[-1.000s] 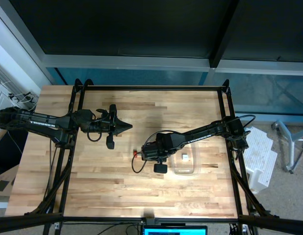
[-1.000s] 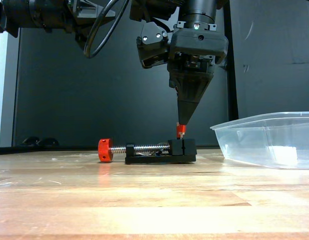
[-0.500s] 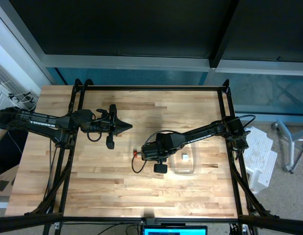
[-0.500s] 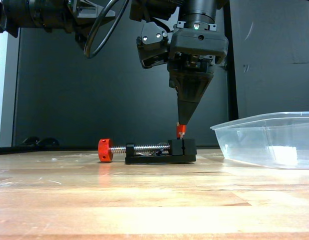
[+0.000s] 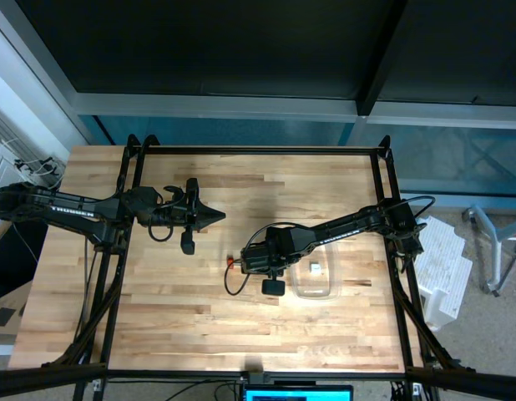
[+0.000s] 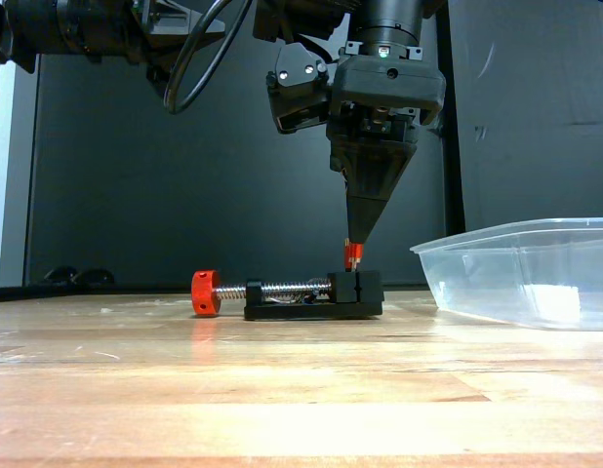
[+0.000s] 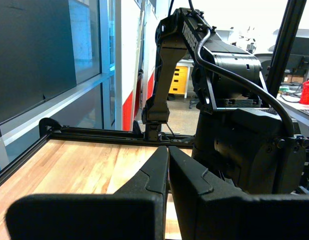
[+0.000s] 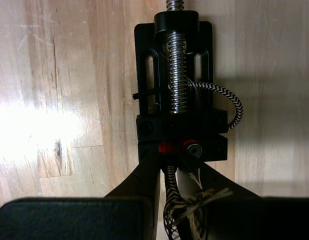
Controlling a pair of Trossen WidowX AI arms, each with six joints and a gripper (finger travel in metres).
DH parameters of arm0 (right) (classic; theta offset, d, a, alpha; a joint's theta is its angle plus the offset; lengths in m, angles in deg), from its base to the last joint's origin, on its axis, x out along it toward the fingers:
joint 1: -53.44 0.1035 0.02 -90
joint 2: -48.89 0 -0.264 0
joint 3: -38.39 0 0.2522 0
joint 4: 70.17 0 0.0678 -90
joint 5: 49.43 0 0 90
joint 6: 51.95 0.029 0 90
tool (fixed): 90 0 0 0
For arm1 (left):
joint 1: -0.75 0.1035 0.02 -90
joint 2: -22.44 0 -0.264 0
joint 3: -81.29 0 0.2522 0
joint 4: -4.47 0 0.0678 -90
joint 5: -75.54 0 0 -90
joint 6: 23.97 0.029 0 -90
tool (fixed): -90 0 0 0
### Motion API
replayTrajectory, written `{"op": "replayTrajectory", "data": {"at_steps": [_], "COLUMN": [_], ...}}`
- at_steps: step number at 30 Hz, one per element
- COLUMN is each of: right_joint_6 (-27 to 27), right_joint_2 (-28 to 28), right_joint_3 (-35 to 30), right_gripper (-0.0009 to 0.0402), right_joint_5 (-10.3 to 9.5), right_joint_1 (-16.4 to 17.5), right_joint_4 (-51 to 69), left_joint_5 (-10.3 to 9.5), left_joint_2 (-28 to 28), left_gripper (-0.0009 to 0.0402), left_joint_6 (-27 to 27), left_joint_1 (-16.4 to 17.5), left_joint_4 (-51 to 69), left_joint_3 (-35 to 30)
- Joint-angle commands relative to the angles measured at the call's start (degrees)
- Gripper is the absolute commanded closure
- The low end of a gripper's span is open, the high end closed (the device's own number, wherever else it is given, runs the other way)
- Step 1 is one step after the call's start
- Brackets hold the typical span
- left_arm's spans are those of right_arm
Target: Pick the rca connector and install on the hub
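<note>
The hub (image 6: 311,297) is a small black block with a silvery screw and a red knob (image 6: 205,292), lying on the wooden table beside the tray; it also shows as hub (image 8: 177,100) and hub (image 5: 235,264). My right gripper (image 6: 355,242) points straight down over its right end block. It is shut on the rca connector (image 6: 353,256), a tiny red-collared plug on a braided cable, rca connector (image 8: 166,147), whose tip touches the block next to a red-ringed socket (image 8: 193,148). My left gripper (image 5: 218,215) hovers at the table's left, shut and holding nothing, left gripper (image 7: 168,155).
A clear plastic tray (image 6: 477,255) stands just right of the hub, tray (image 5: 325,288), with a small white square piece (image 5: 314,267) inside. A black frame (image 5: 258,150) runs round the table. A braided cable loop (image 8: 234,107) sticks out from the hub's side.
</note>
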Motion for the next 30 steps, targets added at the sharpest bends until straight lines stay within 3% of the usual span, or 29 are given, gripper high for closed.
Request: {"op": "replayTrajectory", "data": {"at_steps": [1,15,30], "right_joint_6": [0.0,0.0,-0.4], "right_joint_2": [0.0,-1.8,-1.9], "right_joint_3": [0.0,-0.2,-9.5], "right_gripper": [0.0393,0.0393,0.0393], "right_joint_5": [0.0,-0.17,-0.2], "right_joint_1": [0.0,0.0,-0.5], "right_joint_4": [0.0,1.6,13.9], "left_joint_5": [0.02,0.02,0.02], "left_joint_2": [0.0,0.0,0.0], "left_gripper": [0.0393,0.0393,0.0393], "left_joint_6": [0.0,0.0,0.0], "left_joint_1": [0.0,0.0,0.0], "left_joint_4": [0.0,0.0,0.0], "left_joint_3": [0.0,0.0,0.0]}}
